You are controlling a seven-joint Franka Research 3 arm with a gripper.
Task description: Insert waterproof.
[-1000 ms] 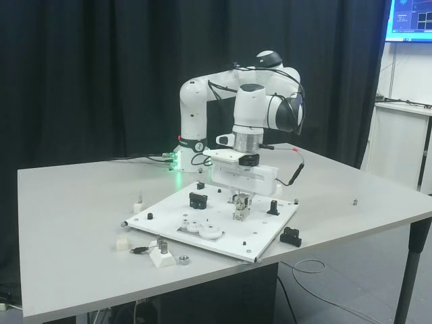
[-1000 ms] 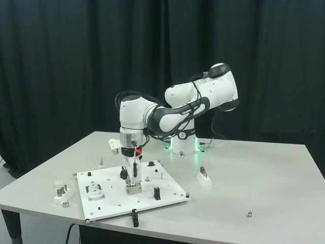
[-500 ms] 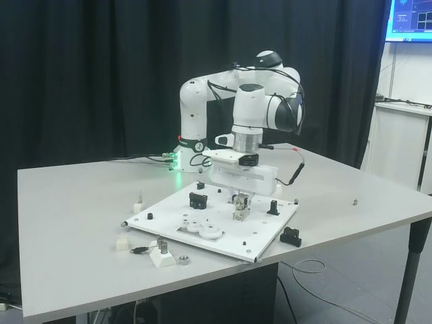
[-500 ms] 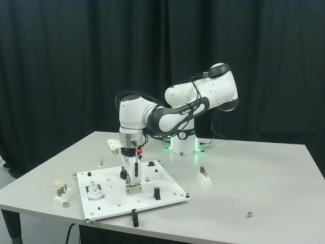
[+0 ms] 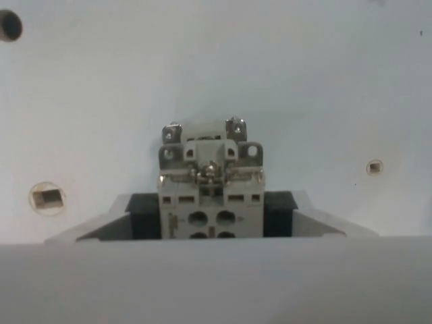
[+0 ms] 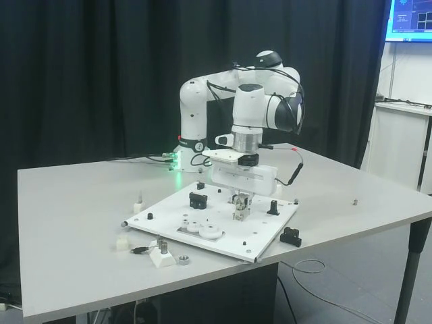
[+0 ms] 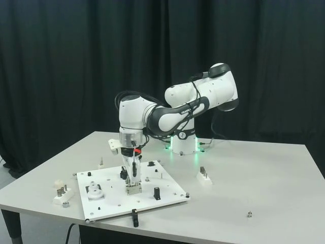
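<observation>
The 2 room views show the white arm bent down over the white board on the grey worktop, its gripper directly above the waterproof connector standing near the board's middle. Only the wrist view shows the connector close up: a grey block with metal tabs and round sockets, sitting between 2 black pads. Whether the jaws pinch it or stand spread I cannot tell.
</observation>
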